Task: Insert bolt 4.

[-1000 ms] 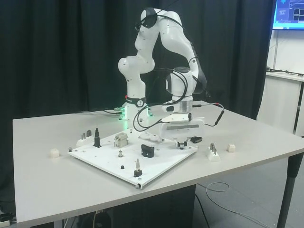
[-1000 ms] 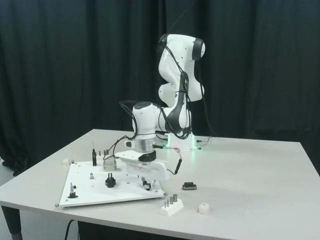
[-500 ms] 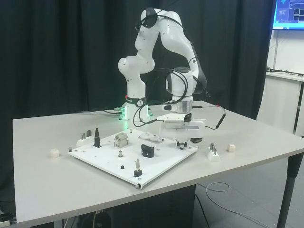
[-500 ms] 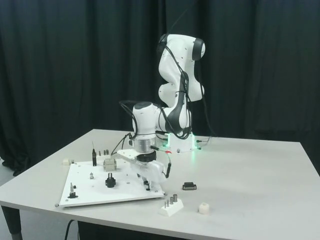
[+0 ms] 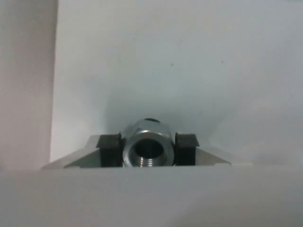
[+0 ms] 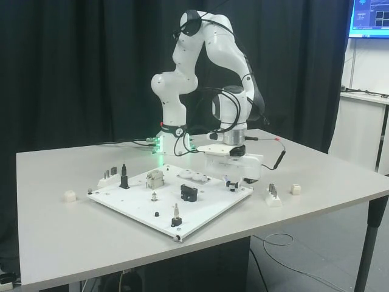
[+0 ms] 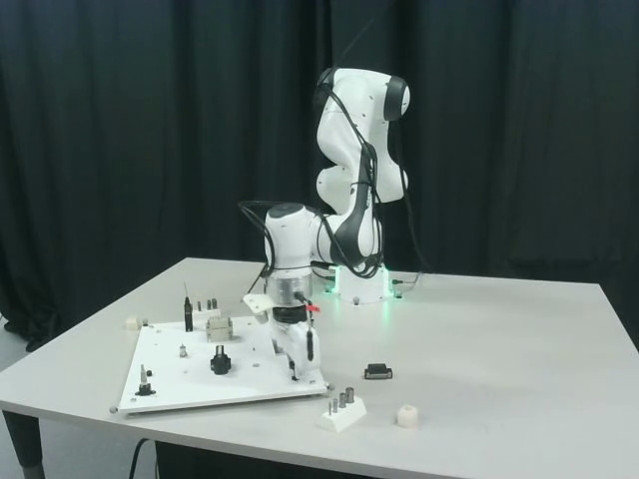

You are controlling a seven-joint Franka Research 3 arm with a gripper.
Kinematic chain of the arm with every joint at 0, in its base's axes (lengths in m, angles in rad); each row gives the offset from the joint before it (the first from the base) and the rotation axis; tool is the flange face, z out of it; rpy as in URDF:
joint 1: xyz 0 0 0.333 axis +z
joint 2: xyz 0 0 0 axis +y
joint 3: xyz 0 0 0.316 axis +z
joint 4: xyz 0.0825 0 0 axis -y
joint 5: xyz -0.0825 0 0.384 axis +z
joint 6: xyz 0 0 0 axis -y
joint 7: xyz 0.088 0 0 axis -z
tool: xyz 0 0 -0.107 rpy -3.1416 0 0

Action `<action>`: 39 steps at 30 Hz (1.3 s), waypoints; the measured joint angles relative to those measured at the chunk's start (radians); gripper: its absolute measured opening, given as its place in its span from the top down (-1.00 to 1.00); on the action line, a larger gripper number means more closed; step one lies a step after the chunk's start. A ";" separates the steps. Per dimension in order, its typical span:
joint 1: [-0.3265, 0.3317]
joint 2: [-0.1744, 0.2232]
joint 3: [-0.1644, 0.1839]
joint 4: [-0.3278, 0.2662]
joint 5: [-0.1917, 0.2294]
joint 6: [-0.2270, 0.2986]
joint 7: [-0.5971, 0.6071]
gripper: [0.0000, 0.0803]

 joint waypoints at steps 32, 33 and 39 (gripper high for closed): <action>0.004 -0.001 0.000 0.000 -0.015 0.004 0.221 0.40; 0.004 -0.001 0.000 0.000 -0.017 0.004 0.221 0.40; 0.005 -0.001 0.000 0.000 -0.028 0.004 0.221 0.40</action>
